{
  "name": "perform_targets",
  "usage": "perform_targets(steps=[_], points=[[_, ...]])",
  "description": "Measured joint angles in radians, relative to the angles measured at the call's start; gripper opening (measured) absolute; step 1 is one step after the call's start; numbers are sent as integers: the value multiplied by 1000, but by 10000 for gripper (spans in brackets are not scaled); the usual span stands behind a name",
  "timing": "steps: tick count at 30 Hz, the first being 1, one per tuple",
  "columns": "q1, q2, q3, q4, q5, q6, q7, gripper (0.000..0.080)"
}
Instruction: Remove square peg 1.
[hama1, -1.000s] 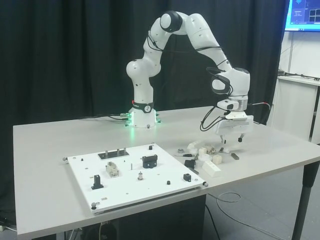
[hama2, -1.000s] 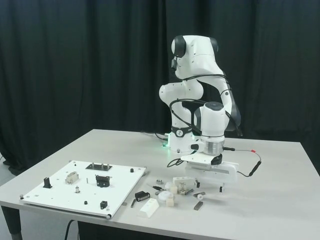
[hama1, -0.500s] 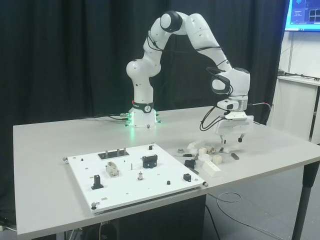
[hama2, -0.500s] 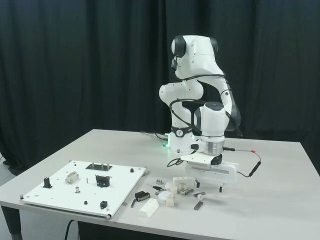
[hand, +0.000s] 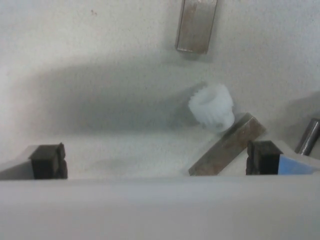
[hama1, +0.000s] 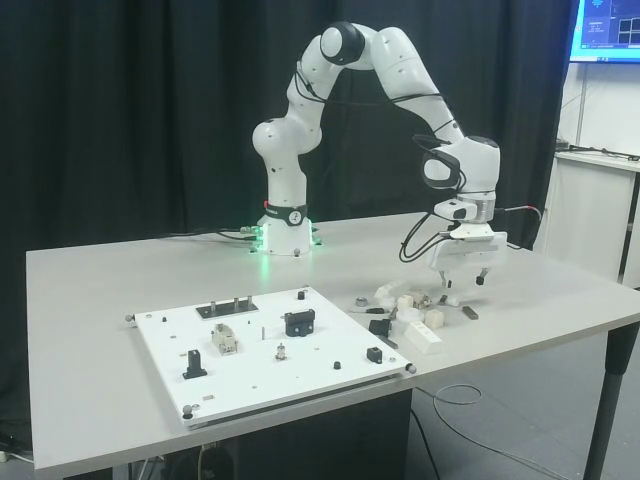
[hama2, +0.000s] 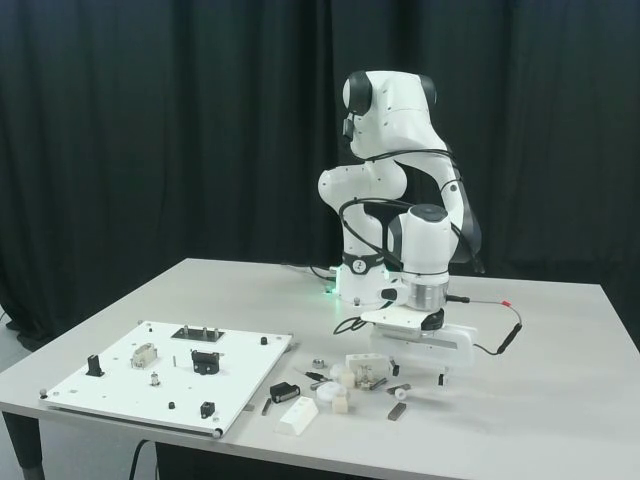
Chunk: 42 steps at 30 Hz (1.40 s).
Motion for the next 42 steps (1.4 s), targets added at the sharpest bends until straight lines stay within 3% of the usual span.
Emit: perform_targets(steps=[31, 36, 42], points=[[-11, 4, -3, 0, -13, 4, 60, 800], [-18, 4, -15, 3, -38, 5, 91, 800], [-42, 0, -33, 19, -121, 2, 121, 800]])
